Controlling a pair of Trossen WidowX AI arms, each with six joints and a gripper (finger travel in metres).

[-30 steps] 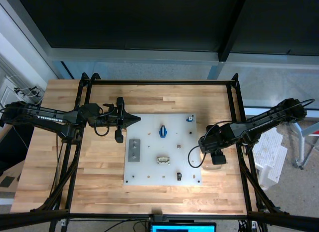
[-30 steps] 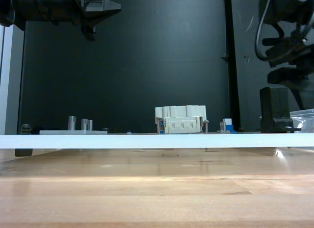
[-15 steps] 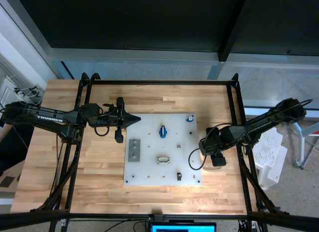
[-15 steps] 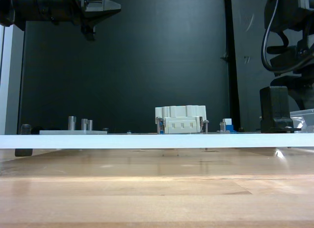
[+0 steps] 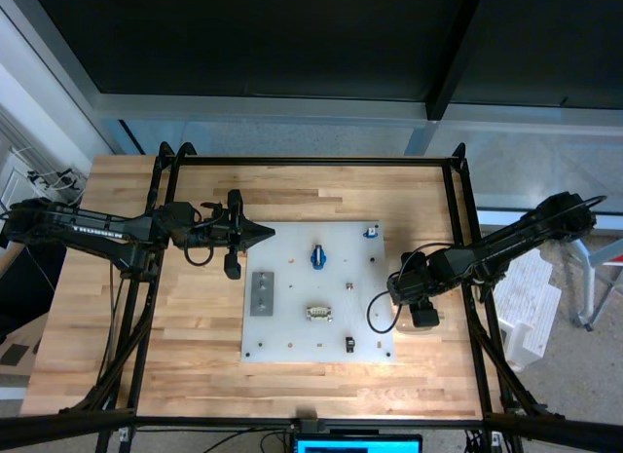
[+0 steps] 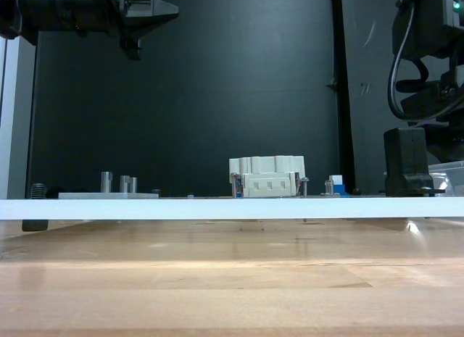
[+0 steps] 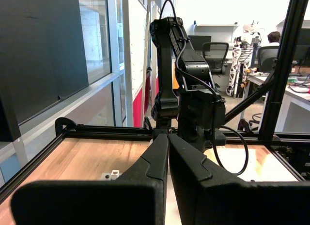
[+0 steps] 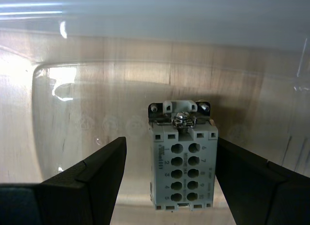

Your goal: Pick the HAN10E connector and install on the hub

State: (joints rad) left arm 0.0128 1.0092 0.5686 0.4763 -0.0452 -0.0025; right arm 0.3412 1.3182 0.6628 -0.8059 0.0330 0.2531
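— Beige-grey, that HAN10E connector. Where does it sit?
— Between the jaws of the right gripper, which are released and spread wide. One finger stands clear of it. The other is close against its opposite side, and I cannot tell if they touch. It lies flat in a clear plastic tray, its metal screw end pointing away from the jaws.
— And the hub?
— Screwed to the white plate, well apart from those jaws.
— The left gripper?
— Clenched on nothing, fingers pressed together, held high. The hub lies well below and apart from its jaws.
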